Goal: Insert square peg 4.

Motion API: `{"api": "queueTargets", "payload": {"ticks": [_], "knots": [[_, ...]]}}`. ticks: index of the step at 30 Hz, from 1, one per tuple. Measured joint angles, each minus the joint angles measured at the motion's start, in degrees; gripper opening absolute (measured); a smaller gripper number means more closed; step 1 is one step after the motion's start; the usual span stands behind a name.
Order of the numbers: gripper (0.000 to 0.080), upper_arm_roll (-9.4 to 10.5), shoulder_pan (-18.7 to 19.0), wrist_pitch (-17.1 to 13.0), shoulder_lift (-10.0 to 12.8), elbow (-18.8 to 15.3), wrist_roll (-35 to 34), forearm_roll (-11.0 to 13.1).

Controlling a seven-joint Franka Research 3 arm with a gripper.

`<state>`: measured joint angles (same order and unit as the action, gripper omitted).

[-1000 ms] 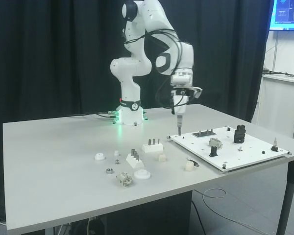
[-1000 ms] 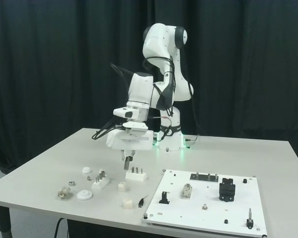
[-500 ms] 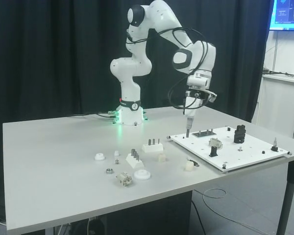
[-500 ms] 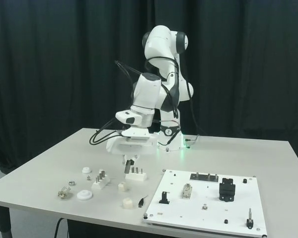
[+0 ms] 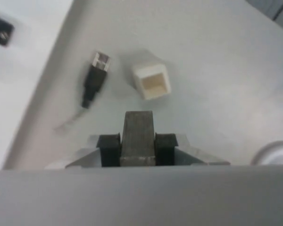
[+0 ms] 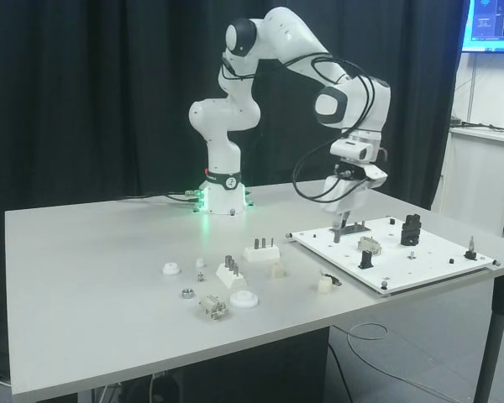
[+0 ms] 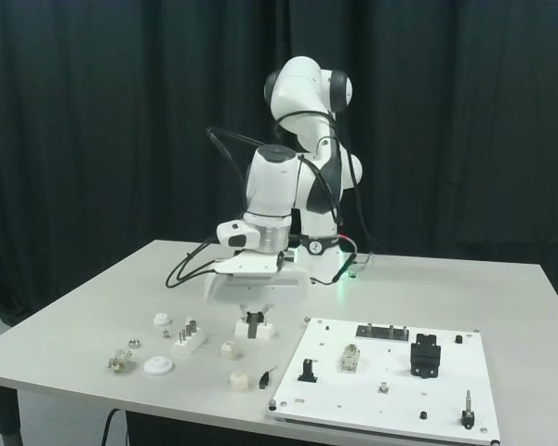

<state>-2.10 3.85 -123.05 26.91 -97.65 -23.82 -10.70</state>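
Now, hand (image 5: 137, 153): from my wrist view its two black fingers (image 5: 109, 148) are clamped on the square peg (image 5: 137, 137), which stands upright between them.
Below the peg: I see a small white block with a square socket (image 5: 152, 80) and a black plug with its thin cable (image 5: 94, 79), both lying on the grey table (image 5: 217, 61).
Table front: loose white and metal parts (image 7: 156, 365) sit near the edge closest to the second room camera.
White board (image 7: 387, 381): it lies flat on the table with black fixtures on it; the block (image 7: 238, 380) and plug (image 7: 263, 378) rest just beside its edge.
Hand over the scene: in the first room view I see it (image 6: 343, 220) hanging above the board's edge, peg (image 6: 338, 232) pointing down, clear of the surface.
Change: half a second ago the hand was nearer the arm's base, and a second ago nearer still; it has swung out toward the board.
Arm (image 6: 273, 34): white, base bolted at the table's far side, green light at its foot (image 6: 203, 199).
Behind: black curtain (image 7: 93, 111).
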Motion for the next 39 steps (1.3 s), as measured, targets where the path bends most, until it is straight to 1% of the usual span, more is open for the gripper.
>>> {"api": "queueTargets", "payload": {"ticks": [3, 7, 11, 16, 21, 27, 34, 39], "knots": [[0.0152, 0.0, 0.0, 1.2, 1.1, 1.8, -2.5, 2.1], [0.0152, 0.03, 0.1, 2.3, 2.3, 3.5, -6.2, 4.3], [0.0152, 0.05, 0.5, 2.9, 3.0, 4.3, -7.2, 6.5], [0.0152, 0.06, 1.2, 3.1, 3.5, 4.8, -9.4, 8.4], [0.0152, 0.06, 2.5, 3.1, 3.9, 5.2, -12.7, 9.2], [0.0152, 0.06, 4.2, 2.8, 4.9, 6.4, -16.6, 9.6], [0.0152, 0.06, 5.8, 2.7, 6.8, 8.6, -23.1, 9.6], [0.0152, 0.06, 6.2, 2.7, 8.2, 10.1, -25.3, 10.3]]}}
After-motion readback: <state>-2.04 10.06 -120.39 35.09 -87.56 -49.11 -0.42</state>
